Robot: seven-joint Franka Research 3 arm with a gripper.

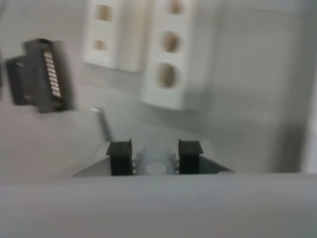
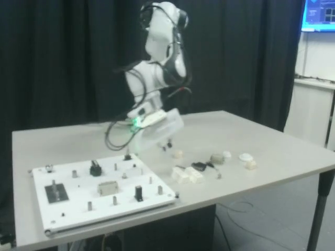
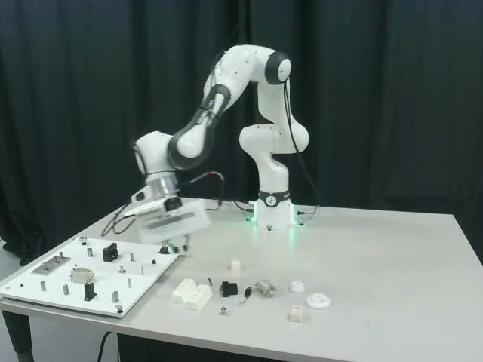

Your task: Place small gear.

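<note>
Pincer (image 1: 156,157) clamped on small gear (image 1: 155,162), black fingertips (image 1: 120,157) pinching it from both flanks so toothed rim pokes out between them. Gear held off grey surface (image 3: 392,264), carried, not yet seated. White assembly board (image 3: 143,285) with pegs lies just beside and below pincer, likely drop target. White holed blocks (image 1: 166,54) and black connector (image 1: 42,74) lie ahead of pincer on surface. Gear: small, white, short blunt teeth, pale hub at centre.
</note>
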